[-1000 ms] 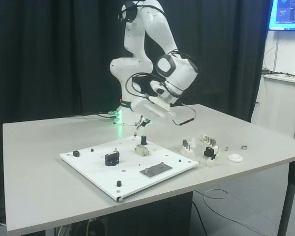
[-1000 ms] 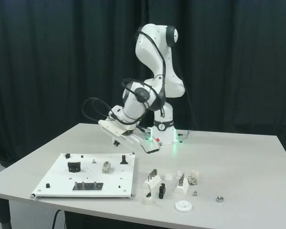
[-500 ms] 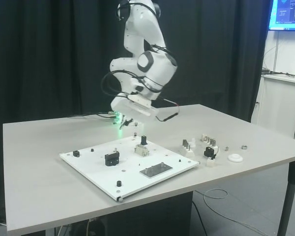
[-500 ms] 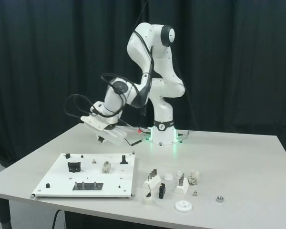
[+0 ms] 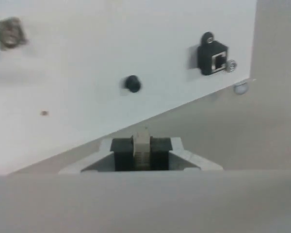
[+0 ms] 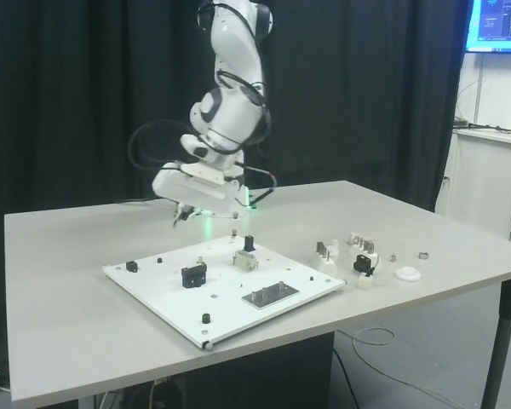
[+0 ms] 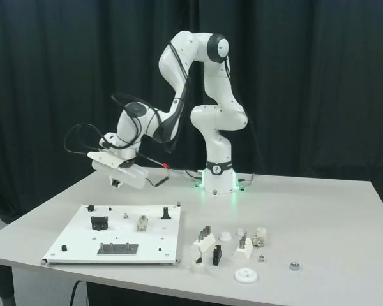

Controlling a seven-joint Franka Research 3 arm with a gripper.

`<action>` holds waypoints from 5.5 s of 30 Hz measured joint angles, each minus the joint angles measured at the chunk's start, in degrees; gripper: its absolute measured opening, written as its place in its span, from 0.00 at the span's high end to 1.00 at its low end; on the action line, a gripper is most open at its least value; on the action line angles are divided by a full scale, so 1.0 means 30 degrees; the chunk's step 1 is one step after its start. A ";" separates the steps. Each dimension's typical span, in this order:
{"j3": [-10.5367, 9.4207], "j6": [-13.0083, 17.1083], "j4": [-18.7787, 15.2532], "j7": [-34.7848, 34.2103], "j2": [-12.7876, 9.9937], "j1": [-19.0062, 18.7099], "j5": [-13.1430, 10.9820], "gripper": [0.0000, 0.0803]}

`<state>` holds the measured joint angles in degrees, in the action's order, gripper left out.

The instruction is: Insert Ethernet.

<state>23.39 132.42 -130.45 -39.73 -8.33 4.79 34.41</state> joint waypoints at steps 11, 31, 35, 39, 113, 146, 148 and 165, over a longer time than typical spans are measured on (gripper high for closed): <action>0.2777 0.3571 -0.0847 0.4385 -0.0234 0.0045 -0.1048 0.92; 0.4317 0.7443 -0.0607 1.1919 -0.2390 0.0692 -0.6533 0.92; 0.4315 0.7471 -0.0296 1.3105 -0.2874 0.0718 -0.7355 0.92; 0.4291 0.7445 -0.0041 1.4144 -0.3272 0.0719 -0.8253 0.92; 0.4064 0.3787 0.3416 2.0427 -0.5919 0.1209 -1.4480 0.92; 0.4001 0.3302 0.4060 2.0985 -0.6601 0.1326 -1.5136 0.92; 0.4013 0.3233 0.4084 2.0985 -0.6601 0.1357 -1.5136 0.92; 0.3996 0.3198 0.4127 2.0985 -0.6640 0.1398 -1.5282 0.92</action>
<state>35.38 142.01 -118.07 23.22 -28.25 8.99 -11.44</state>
